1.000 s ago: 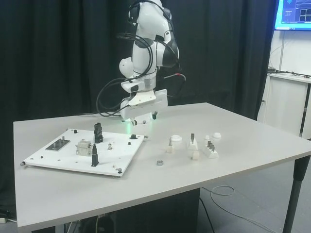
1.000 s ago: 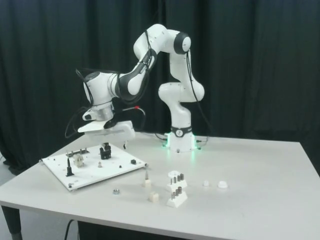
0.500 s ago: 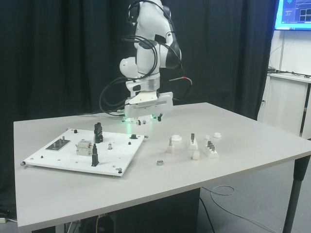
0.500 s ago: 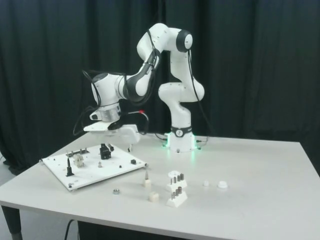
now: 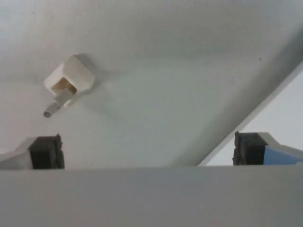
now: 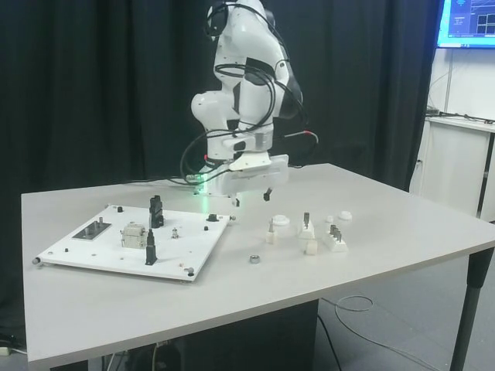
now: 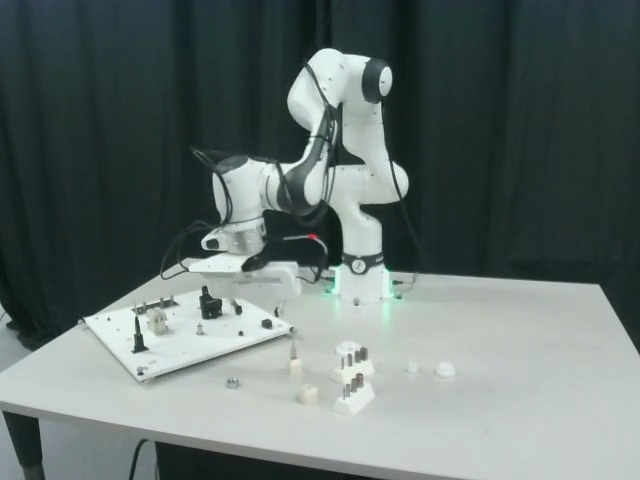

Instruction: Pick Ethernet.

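approach step: gripper [image 6: 251, 197] hangs over the board [image 6: 116, 251] edge, jaws wide and empty. which loose part is the ethernet i can't tell; likely in the cluster [image 6: 309, 232] on the table [image 6: 402, 224], apart from the gripper. next: move over it, centre, descend.

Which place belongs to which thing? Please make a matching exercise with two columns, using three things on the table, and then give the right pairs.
Things:
1. gripper
2. white board
3. small nut

Places:
A. lies flat on the table, carrying black and grey parts
B. hangs open in the air above the table, past the board's edge
C. lies alone on the bare table between the board and the small white blocks

Pairs: 1-B, 2-A, 3-C
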`<action>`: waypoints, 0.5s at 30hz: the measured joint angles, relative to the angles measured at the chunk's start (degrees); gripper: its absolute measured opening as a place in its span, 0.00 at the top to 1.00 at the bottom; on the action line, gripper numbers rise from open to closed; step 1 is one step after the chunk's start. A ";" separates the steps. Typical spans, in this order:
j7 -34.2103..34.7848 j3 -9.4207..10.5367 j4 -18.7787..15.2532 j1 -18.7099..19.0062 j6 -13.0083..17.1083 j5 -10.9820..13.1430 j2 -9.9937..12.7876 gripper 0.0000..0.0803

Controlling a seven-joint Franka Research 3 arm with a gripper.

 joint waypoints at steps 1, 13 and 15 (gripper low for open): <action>-0.21 0.00 -0.18 0.35 0.28 -0.52 0.00 0.00; -4.90 0.15 -3.22 3.99 2.90 -5.39 -1.34 0.00; -5.19 0.22 -4.11 4.53 3.52 -5.98 -1.87 0.00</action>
